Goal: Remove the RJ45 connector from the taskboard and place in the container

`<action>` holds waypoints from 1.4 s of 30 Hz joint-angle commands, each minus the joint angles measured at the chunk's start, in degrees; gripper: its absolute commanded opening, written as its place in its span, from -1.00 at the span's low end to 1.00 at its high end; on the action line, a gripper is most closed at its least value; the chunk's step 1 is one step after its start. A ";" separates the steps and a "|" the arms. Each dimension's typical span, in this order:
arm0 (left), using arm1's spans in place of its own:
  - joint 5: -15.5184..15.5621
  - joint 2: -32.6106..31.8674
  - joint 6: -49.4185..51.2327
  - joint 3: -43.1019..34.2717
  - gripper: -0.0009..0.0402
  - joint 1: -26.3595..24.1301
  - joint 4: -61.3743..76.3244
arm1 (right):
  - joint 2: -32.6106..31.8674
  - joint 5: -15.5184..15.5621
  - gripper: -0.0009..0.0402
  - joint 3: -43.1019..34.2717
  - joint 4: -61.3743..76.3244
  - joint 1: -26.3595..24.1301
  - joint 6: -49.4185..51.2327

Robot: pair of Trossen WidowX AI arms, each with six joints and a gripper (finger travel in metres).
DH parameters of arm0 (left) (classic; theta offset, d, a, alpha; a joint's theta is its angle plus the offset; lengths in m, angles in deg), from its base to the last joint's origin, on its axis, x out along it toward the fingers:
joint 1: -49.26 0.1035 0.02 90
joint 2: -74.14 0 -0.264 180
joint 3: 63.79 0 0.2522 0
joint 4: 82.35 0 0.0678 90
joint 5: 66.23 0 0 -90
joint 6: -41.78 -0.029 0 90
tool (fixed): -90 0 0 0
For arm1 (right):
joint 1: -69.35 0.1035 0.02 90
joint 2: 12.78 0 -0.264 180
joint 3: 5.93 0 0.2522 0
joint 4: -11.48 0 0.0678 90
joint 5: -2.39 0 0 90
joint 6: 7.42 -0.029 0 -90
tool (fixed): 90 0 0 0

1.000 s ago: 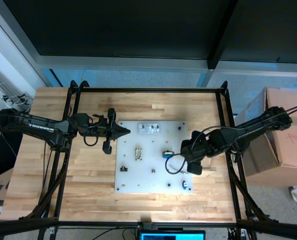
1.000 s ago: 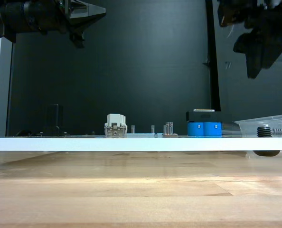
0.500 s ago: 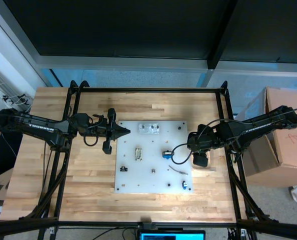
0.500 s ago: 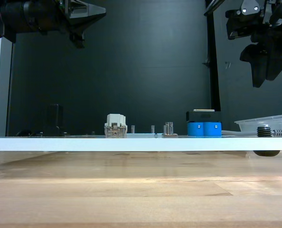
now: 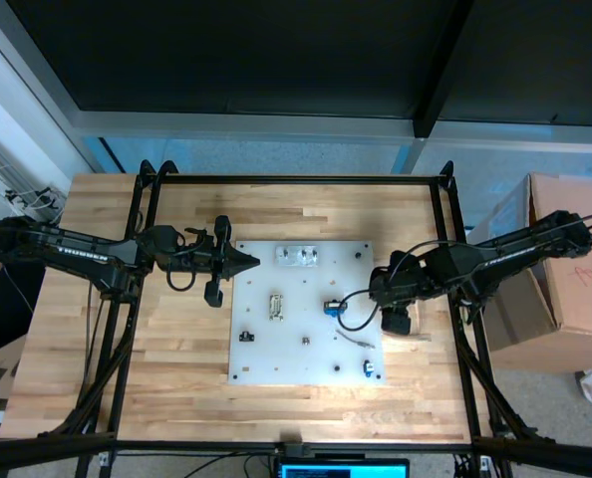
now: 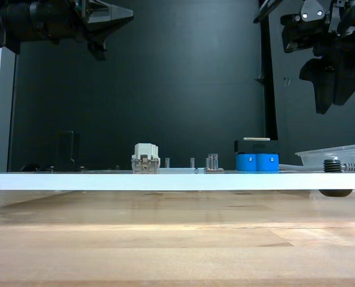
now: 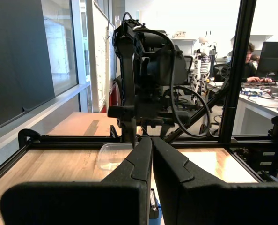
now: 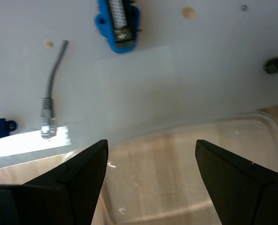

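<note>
Both grippers empty, connector loose on board.
Connector (image 8: 47, 119) lies flat on the board (image 5: 276, 349), right of centre, just beside the wide-open right gripper (image 8: 150, 154) above the container (image 8: 251, 117); left gripper (image 5: 251, 262), closed, hovers at left.

Our left gripper (image 5: 248, 262) hangs high, arm level & reaching inward, fingers pressed together; our right gripper (image 8: 150, 145) sits high too, pointing down w/ fingers spread wide.
</note>
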 commanded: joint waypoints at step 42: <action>0.00 0.00 0.00 0.00 -0.96 0.02 0.00 | -28.48 3.17 0.30 -12.37 -3.23 10.34 -9.68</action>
